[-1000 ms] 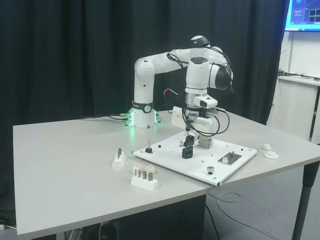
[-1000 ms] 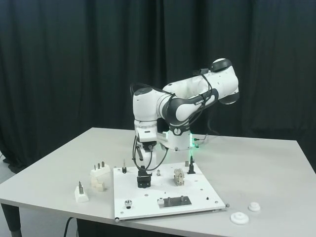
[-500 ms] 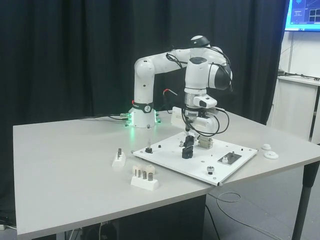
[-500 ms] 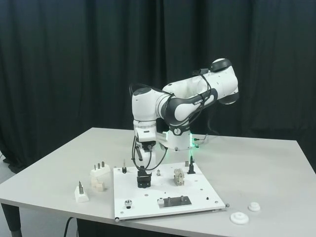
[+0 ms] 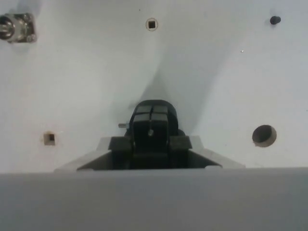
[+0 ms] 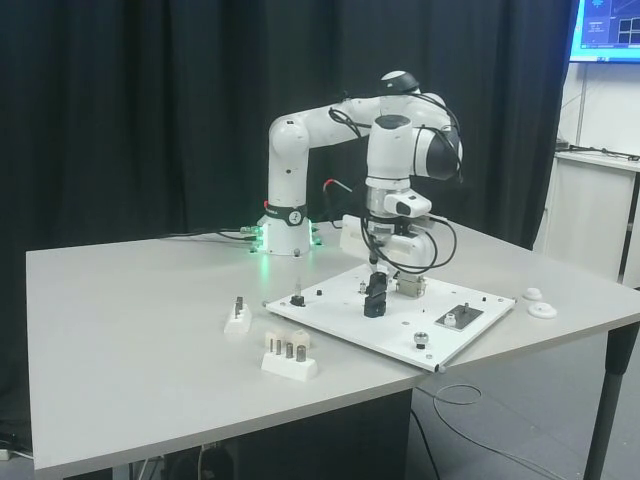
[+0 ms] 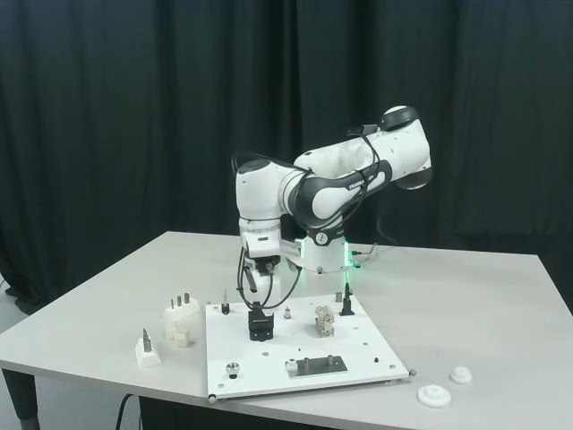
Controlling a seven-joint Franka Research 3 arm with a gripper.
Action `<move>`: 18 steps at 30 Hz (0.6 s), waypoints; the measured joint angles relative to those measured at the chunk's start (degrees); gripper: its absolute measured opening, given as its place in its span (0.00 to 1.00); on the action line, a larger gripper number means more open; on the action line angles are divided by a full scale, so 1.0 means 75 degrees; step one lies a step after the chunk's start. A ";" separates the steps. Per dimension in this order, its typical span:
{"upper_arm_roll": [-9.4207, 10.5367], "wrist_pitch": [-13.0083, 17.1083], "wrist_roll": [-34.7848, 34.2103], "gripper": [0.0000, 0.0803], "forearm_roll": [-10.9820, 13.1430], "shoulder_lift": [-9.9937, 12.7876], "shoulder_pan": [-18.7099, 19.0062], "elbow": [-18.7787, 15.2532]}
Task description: Insert D-SUB.
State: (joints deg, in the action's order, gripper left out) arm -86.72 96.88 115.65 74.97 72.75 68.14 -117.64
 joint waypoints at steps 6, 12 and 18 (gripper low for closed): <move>0.0002 -0.0085 0.0014 0.19 0.0105 0.0000 -0.0059 0.0003; -0.0006 -0.0172 0.0070 0.19 0.0130 -0.0004 -0.0110 0.0023; -0.0009 -0.0245 0.0086 0.19 0.0141 -0.0005 -0.0165 0.0055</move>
